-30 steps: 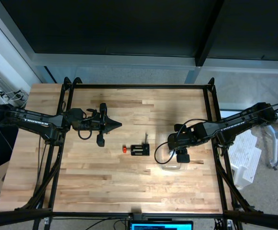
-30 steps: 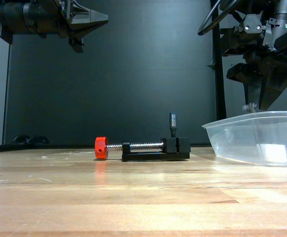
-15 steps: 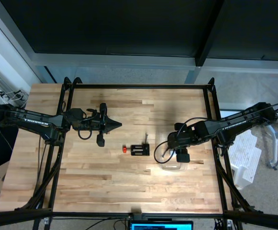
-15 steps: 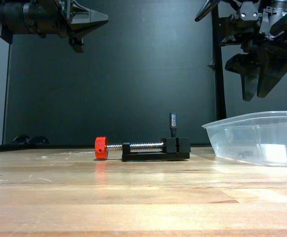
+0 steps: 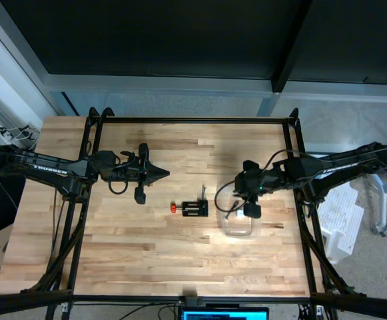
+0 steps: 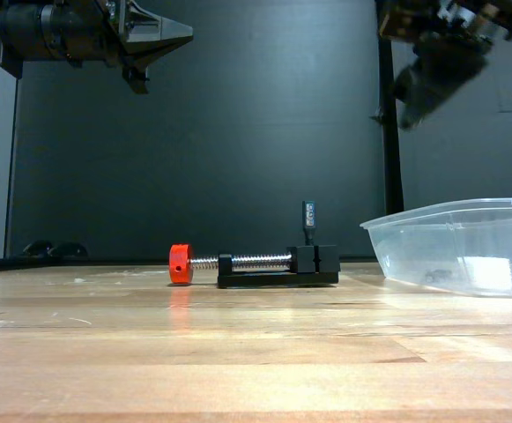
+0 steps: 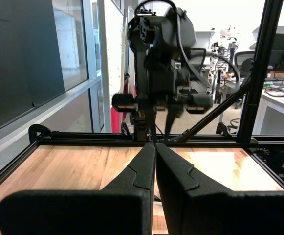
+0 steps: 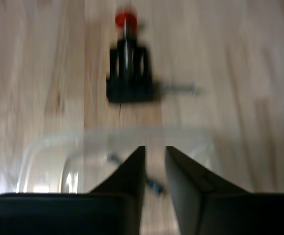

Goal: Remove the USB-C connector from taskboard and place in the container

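Task looked done, as far as could be judged; USB-C connector lay loose inside the container, on the side nearest the taskboard, next to nothing but a pale square piece. Taskboard sat at approx 9 o'clock of the container, apart from it; only a thin grey pin stood up from it, no plug seen. Nothing left but to pull the arm back, prob.

R gripper hung high over the container's 12 o'clock rim, fingers a little apart, holding nothing. L gripper was parked well above the bench at approx 10 o'clock of the taskboard, fingers pressed together, empty.

Vs 0.5 s earlier: R gripper had risen and swung toward 12 o'clock; connector, container, taskboard and L arm hadn't moved.
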Available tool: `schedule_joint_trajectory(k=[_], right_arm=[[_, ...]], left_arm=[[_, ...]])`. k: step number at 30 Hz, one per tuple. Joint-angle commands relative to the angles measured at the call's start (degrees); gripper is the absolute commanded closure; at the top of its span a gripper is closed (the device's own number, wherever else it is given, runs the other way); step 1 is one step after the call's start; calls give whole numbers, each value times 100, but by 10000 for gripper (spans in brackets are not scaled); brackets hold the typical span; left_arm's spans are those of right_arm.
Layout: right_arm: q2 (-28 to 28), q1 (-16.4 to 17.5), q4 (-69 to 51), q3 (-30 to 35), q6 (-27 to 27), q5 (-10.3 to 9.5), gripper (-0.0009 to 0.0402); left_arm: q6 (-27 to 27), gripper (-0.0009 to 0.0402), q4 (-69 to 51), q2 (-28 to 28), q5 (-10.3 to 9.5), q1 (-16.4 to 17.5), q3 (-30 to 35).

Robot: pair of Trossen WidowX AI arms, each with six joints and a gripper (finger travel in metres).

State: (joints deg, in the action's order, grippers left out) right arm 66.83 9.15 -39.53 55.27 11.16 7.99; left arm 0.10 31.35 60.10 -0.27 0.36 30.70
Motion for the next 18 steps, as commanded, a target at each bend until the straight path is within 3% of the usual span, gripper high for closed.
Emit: schedule_joint_trajectory(k=[1,8,12,18], right_arm=[[-205,-190,501,-81,-238,-2,392],[-568,-529,1840,-557,-330,-76,395],[-752,-656,2900,-949,-417,-367,393],[-957,-787,4170,-1528,-629,-376,393]], left_arm=[[2,393,0,2,2,2,0],[2,393,0,2,2,2,0],[2,393,0,2,2,2,0],[2,393,0,2,2,0,0]])
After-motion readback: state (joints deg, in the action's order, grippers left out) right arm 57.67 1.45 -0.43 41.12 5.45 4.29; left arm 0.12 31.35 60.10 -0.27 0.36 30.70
